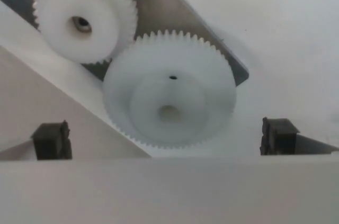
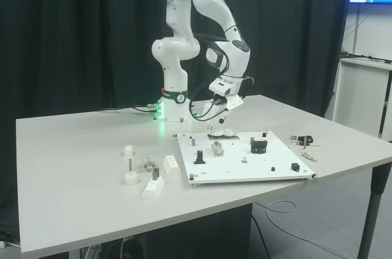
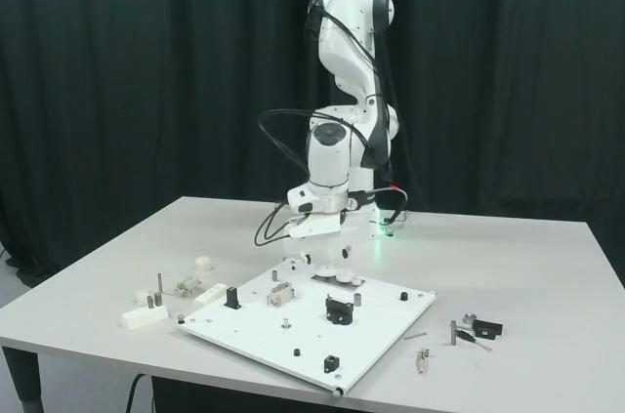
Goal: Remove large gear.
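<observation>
Toothed white plastic large gear [image 1: 169, 97] w/ raised hub, beneath spread gripper [image 1: 165, 138] fingers.

White large gear [image 1: 169, 97], white board [image 2: 245, 161], grey table [image 2: 73, 149], black curtain [image 3: 146, 61]

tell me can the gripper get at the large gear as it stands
Probably yes. The gripper hangs open right above the large gear with nothing between them. The smaller gear meshes on one side, away from both fingertips.

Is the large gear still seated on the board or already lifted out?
Still seated: the large gear lies flat, teeth meshed with the smaller gear, open fingers apart from it.
</observation>
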### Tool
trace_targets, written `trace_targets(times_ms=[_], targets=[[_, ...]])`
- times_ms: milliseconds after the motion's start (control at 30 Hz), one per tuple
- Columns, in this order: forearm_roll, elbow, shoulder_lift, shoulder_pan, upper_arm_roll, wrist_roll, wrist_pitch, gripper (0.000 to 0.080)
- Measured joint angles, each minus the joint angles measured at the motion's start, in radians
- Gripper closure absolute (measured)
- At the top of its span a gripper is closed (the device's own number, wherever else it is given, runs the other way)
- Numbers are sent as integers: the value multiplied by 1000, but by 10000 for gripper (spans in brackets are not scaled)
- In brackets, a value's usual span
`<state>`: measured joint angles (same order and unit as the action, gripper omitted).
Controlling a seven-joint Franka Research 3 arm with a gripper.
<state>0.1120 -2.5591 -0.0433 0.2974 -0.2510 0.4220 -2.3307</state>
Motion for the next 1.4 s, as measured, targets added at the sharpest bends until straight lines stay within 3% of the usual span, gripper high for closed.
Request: trace_targets(times_ms=[1400], targets=[[-1,0,-86,1,3,67,-79,3]])
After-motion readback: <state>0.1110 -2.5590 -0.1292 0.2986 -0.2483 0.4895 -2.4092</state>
